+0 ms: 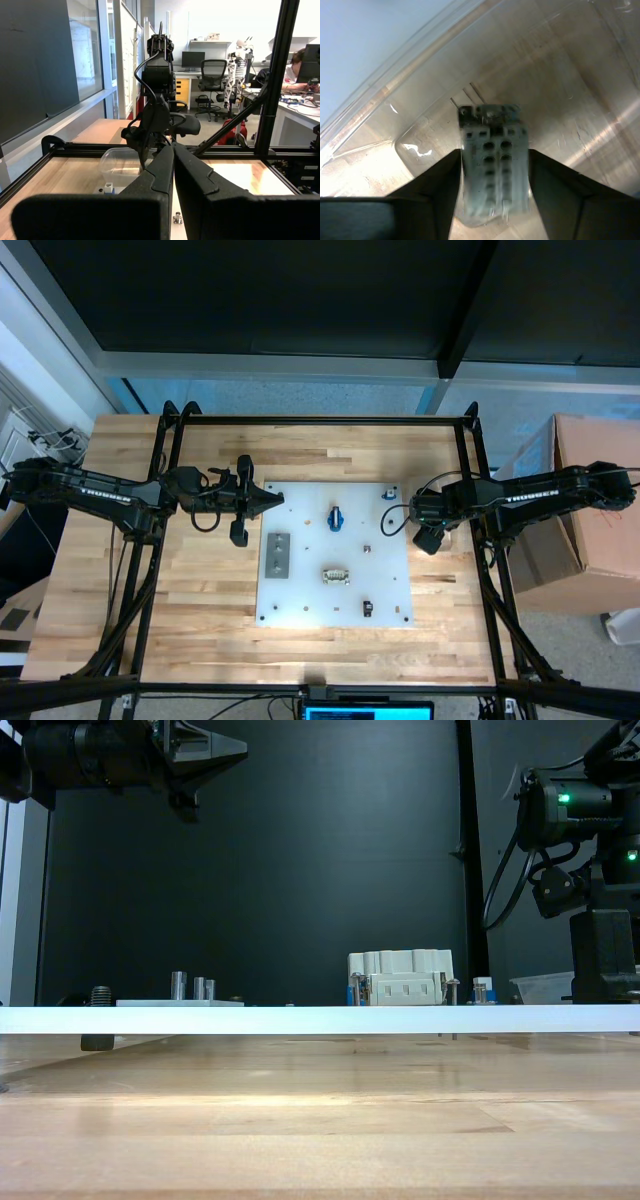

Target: Remove the HAN10E connector from the taskboard and place in the container

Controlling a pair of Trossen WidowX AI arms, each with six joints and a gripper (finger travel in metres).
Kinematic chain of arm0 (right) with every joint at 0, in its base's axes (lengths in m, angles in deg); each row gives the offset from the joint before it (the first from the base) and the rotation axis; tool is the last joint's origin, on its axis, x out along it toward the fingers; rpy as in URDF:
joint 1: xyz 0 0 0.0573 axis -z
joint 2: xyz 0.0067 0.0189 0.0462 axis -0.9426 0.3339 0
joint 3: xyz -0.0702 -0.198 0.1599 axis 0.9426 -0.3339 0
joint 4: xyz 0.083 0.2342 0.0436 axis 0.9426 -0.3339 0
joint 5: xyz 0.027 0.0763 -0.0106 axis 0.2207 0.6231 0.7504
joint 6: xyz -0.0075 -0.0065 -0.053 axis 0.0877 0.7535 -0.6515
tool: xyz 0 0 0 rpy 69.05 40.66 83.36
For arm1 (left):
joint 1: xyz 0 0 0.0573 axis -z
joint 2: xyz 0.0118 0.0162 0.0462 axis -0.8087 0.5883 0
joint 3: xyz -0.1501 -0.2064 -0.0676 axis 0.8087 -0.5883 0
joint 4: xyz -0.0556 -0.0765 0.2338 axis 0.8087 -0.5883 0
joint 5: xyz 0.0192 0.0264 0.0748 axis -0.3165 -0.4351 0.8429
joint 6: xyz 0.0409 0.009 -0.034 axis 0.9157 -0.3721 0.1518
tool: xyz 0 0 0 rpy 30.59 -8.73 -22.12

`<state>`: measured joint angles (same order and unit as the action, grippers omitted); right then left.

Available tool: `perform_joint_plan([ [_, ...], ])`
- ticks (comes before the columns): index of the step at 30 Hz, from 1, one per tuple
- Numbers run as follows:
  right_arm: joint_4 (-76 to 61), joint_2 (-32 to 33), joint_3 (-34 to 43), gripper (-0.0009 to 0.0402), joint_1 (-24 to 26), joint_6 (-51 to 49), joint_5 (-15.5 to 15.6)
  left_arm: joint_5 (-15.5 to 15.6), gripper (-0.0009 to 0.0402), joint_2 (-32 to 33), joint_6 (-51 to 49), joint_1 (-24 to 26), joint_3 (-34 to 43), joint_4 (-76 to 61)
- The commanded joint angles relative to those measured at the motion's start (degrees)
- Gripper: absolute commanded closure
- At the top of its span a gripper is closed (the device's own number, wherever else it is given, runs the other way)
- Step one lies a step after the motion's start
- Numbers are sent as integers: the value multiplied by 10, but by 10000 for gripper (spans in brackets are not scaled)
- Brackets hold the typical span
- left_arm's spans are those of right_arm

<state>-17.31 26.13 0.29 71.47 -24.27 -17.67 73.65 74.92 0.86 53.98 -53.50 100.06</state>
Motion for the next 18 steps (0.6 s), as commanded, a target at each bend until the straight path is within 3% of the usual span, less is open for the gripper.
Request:
perform_joint_plan([
  [1,0,0,0,151,-1,4,0,0,393,0,0,0,0,0],
  [9,-69,-3,61,83,-2,6,15,0,393,0,0,0,0,0],
  [18,-195,-5,176,84,-2,6,15,0,393,0,0,0,0,0],
])
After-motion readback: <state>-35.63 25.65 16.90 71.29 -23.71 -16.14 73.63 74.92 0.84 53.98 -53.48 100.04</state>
